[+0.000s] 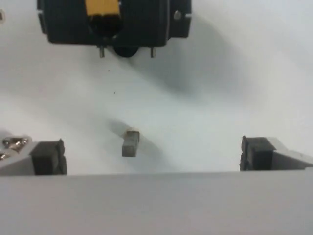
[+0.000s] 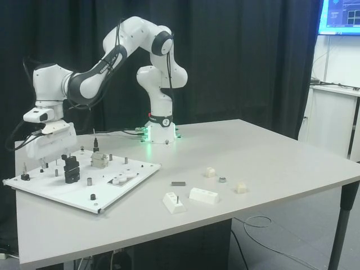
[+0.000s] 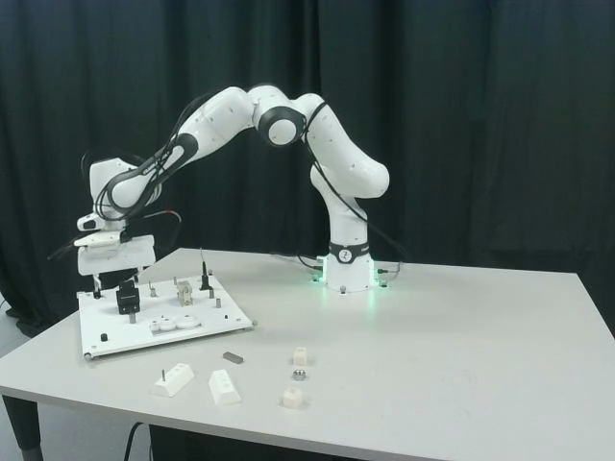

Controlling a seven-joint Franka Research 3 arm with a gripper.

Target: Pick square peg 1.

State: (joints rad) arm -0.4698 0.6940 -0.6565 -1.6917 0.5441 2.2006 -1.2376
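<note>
Two black fingertip pads (image 1: 49, 157) are showing in the wrist view, standing wide apart with nothing gripped. Midway between them the gripper (image 1: 152, 156) is hanging over the white board (image 1: 195, 98), and the small grey square peg 1 (image 1: 130, 143) is standing on that board, lying between the pads, nearer one of them and touching neither. Beyond the peg a black block (image 1: 112, 22) is sitting on the board.

First room view: the white arm (image 2: 112, 50) is reaching out from its base and holding the gripper (image 2: 53, 160) just above the board (image 2: 84, 183), with a black fixture (image 2: 71, 169) just beside it. The peg cannot be made out.

Second room view: the gripper (image 3: 113, 279) is hovering over the board's (image 3: 159, 331) far part, and loose white blocks (image 3: 223, 386) are lying well apart from it on the grey table (image 3: 461, 336).
</note>
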